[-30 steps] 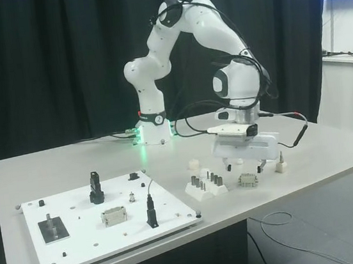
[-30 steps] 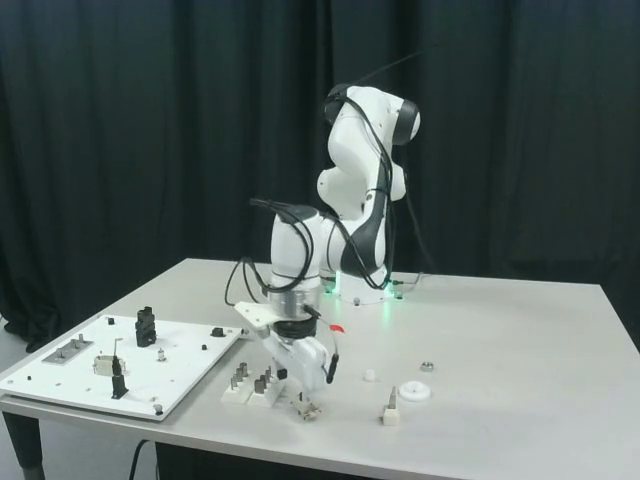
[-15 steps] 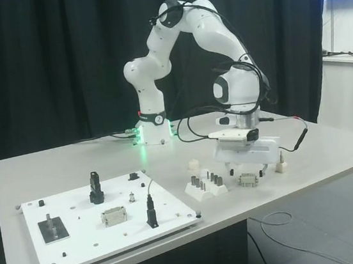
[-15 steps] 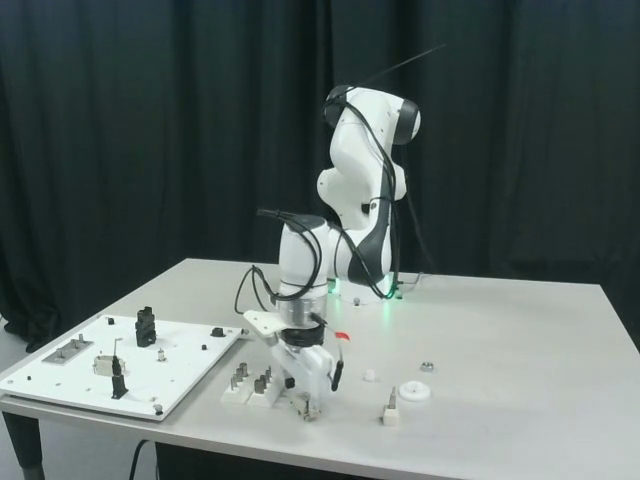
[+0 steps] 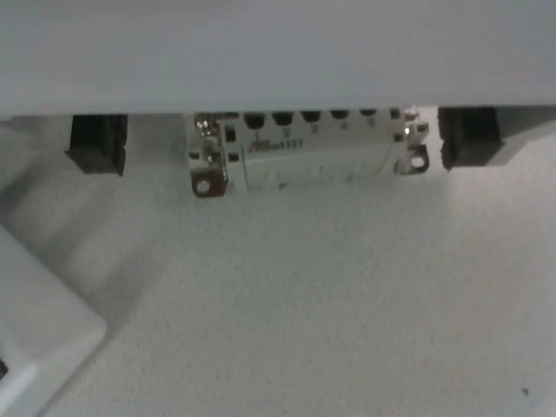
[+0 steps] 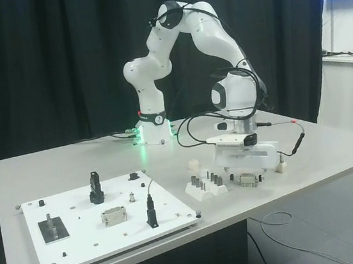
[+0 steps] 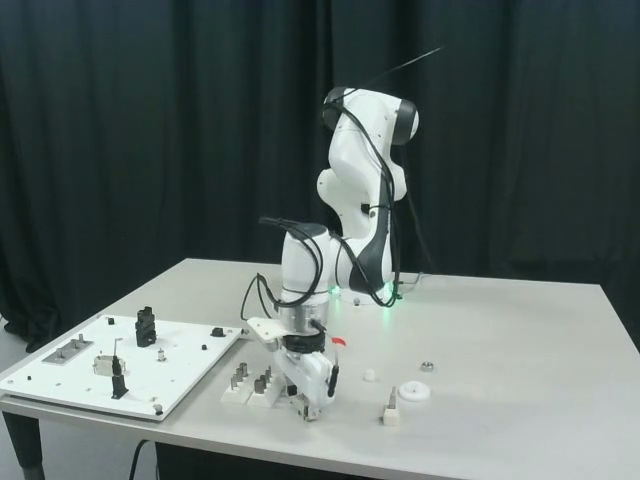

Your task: Pick waterproof.

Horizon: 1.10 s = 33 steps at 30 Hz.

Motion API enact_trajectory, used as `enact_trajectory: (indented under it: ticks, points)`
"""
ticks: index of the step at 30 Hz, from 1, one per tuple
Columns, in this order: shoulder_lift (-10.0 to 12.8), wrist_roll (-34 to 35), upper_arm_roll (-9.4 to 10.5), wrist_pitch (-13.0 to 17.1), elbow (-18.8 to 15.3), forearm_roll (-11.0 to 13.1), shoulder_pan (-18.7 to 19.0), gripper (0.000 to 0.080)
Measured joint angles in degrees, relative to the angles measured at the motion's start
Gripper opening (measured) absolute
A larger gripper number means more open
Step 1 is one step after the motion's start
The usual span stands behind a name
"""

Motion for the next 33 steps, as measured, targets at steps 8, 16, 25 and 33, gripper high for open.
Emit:
enact_trajectory:
  ticks: [8, 16, 25, 33]
  points:
    - [0.25, 0.30, 0.86, 1.01, -0.40, 0.00, -0.66, 0.0800]
    - [0.52, 0.22, 1.20, 1.50, -0.54, -0.09, -0.82, 0.0800]
    - [0.53, 0.21, 1.21, 1.74, -0.51, -0.19, -0.82, 0.0661]
    - [-0.13, 0.21, 1.20, 1.97, -0.32, -0.20, -0.91, 0.0624]
